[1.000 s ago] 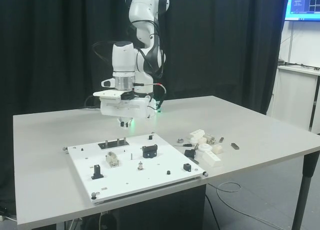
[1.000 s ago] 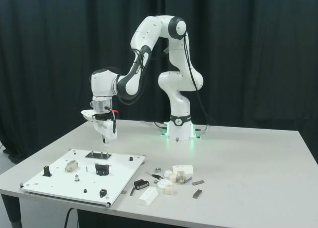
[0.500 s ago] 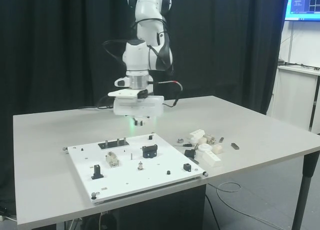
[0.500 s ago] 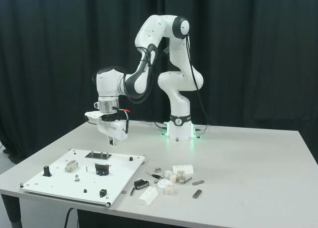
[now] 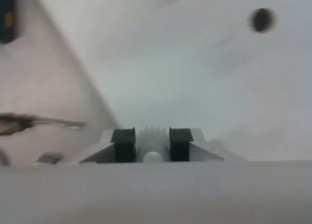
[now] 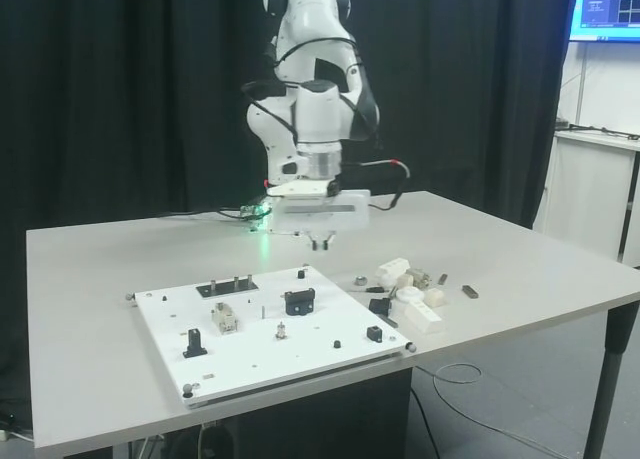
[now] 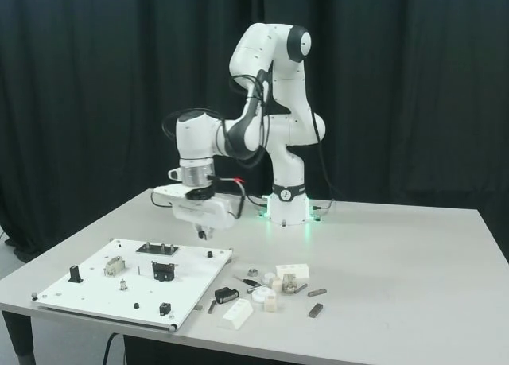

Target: Place small gear.

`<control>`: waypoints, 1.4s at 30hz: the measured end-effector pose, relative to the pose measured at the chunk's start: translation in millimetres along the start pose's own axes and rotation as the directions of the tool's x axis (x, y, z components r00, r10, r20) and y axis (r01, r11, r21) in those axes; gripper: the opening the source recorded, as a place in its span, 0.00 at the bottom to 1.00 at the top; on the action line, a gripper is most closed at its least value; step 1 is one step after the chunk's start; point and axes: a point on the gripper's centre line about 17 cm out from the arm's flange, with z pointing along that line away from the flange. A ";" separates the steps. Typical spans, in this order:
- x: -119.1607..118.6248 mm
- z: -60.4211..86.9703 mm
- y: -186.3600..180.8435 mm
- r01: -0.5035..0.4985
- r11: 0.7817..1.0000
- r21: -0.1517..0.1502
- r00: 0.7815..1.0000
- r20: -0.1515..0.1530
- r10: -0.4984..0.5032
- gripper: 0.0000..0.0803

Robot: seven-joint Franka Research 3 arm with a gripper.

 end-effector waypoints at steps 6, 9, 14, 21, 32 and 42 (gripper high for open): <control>-7.8 3.7 -38.7 0.059 0.998 -0.001 0.998 0.007 -0.059 0.18; -12.5 5.6 -57.0 0.080 0.997 -0.001 0.997 0.010 -0.080 0.18; -21.3 10.0 -85.5 0.127 0.992 -0.004 0.992 0.015 -0.127 0.18; -31.5 17.9 -128.4 0.163 0.987 -0.009 0.987 0.004 -0.163 0.18; -44.9 33.3 -199.8 0.228 0.974 -0.015 0.973 -0.037 -0.228 0.18; -58.1 46.3 -257.6 0.252 0.968 -0.012 0.967 -0.047 -0.252 0.18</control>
